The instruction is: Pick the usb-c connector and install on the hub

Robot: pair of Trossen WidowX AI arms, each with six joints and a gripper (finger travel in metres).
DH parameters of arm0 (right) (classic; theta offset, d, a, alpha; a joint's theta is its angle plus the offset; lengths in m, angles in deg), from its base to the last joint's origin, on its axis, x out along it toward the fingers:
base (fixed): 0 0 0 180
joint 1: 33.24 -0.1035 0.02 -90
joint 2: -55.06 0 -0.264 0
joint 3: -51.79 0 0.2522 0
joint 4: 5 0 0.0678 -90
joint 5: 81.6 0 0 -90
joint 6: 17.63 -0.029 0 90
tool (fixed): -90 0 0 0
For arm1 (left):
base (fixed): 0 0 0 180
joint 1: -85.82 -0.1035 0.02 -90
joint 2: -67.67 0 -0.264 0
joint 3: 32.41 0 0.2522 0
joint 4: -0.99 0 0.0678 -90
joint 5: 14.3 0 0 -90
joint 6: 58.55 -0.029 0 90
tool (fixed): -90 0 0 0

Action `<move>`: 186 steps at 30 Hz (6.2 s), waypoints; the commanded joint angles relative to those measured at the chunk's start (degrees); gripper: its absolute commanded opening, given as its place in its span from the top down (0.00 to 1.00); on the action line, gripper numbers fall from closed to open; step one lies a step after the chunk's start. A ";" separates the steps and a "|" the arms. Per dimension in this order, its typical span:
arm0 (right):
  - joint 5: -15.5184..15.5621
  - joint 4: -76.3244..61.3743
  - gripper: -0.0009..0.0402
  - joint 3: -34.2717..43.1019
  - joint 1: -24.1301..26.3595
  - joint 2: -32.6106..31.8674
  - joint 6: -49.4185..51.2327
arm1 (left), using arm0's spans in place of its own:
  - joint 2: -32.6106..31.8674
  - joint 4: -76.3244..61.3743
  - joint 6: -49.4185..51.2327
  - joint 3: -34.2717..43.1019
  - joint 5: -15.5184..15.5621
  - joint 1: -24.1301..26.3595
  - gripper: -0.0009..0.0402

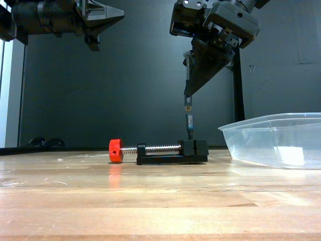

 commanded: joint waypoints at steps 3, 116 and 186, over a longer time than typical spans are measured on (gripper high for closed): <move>0.04 0.98 0.98 -1.11 0.00 -0.02 0.00 | -0.02 0.02 0.00 0.00 -0.02 -0.02 0.98; 1.09 2.93 0.98 -3.02 0.02 -1.01 0.20 | -0.02 0.02 0.00 0.00 -0.02 -0.02 0.98; 0.92 0.92 0.98 -8.33 0.33 16.96 0.28 | -0.02 0.00 0.00 0.00 -0.02 -0.02 0.98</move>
